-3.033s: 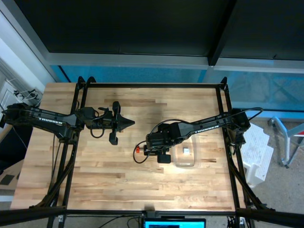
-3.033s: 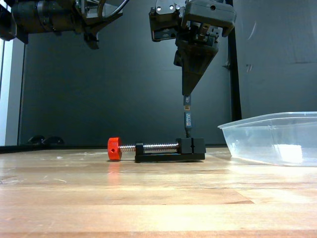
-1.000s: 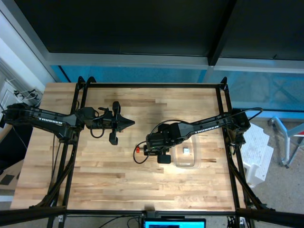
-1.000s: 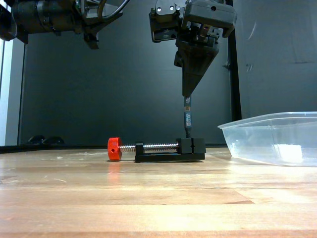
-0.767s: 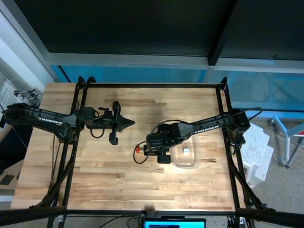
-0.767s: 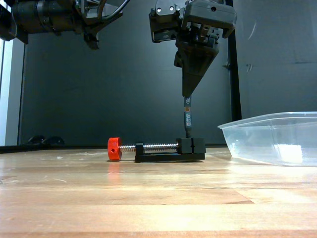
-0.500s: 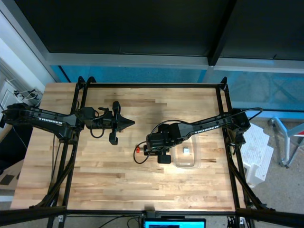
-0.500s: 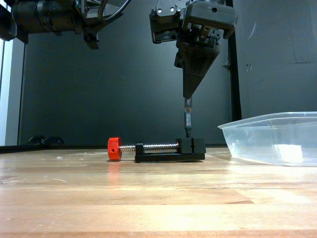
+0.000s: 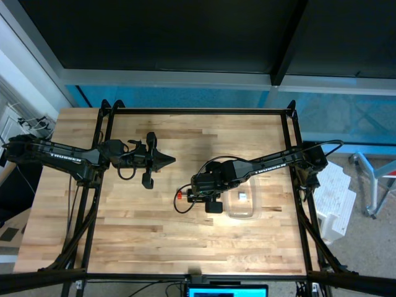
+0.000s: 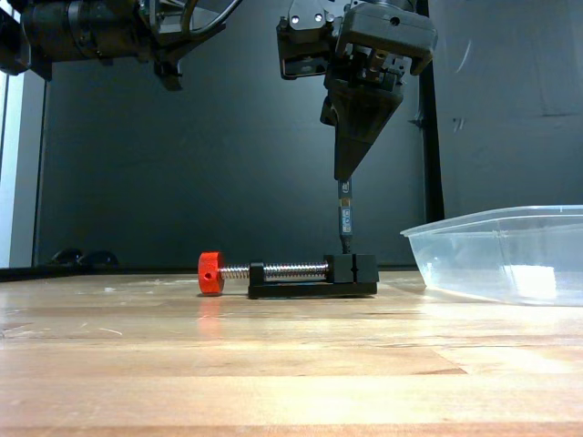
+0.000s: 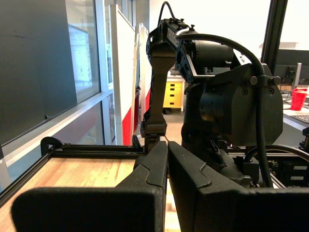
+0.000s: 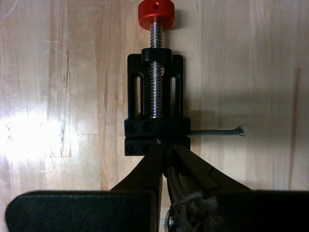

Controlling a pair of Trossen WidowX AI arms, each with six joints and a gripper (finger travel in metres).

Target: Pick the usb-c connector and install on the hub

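Observation:
The usb-c connector point(image 10: 344, 218) stands upright, its top pinched by my right gripper point(image 10: 343, 177), which is shut on it. Its lower end meets the top of the black block of a small clamp point(image 10: 314, 271) with a red knob point(image 10: 209, 272); how deep it sits I cannot tell. The right wrist view shows the fingers point(image 12: 152, 162) closed around the connector point(image 12: 169, 166) just over the clamp's jaw block point(image 12: 155, 137). From above, the right gripper point(image 9: 201, 189) covers the clamp point(image 9: 187, 195). My left gripper point(image 9: 169, 160) hovers shut and empty over the table's left half, fingers point(image 11: 157, 162) pressed together.
A clear plastic tub point(image 9: 242, 199) sits just right of the clamp, also low at the right point(image 10: 501, 255). A short braided cable end point(image 12: 216, 132) sticks out sideways from the clamp block. The black frame rails point(image 9: 198, 111) border the wooden table.

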